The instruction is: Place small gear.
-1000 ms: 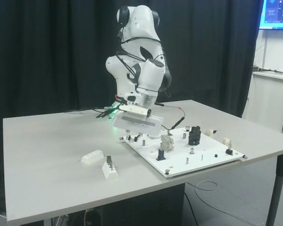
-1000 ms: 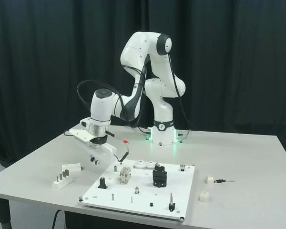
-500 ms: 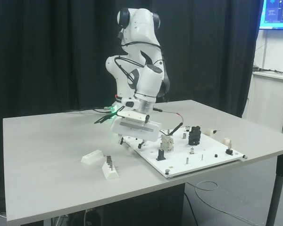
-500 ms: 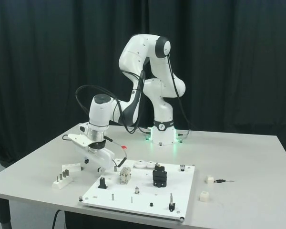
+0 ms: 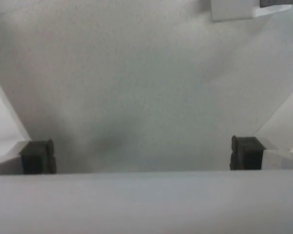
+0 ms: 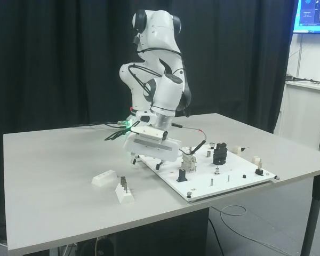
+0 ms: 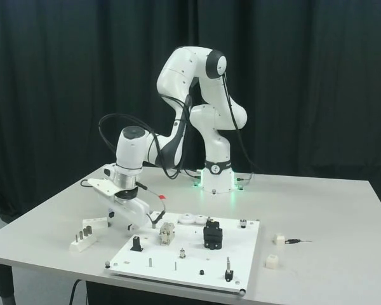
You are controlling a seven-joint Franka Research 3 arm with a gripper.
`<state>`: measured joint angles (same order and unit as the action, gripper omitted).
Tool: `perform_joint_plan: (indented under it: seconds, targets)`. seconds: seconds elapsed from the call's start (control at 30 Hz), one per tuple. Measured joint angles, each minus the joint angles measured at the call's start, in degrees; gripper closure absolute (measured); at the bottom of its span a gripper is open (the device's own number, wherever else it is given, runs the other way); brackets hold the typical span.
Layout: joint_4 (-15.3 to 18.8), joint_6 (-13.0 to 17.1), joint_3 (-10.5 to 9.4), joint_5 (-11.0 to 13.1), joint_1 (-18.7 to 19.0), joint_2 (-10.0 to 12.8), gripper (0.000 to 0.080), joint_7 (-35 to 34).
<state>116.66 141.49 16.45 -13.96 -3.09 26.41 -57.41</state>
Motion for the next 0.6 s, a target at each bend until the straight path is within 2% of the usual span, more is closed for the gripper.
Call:
perform_joint_plan:
  seconds: [0.6]
  targets:
    - [-0.4,0.0,0.0,0.2,-0.5,0.4,0.0003,0.0]
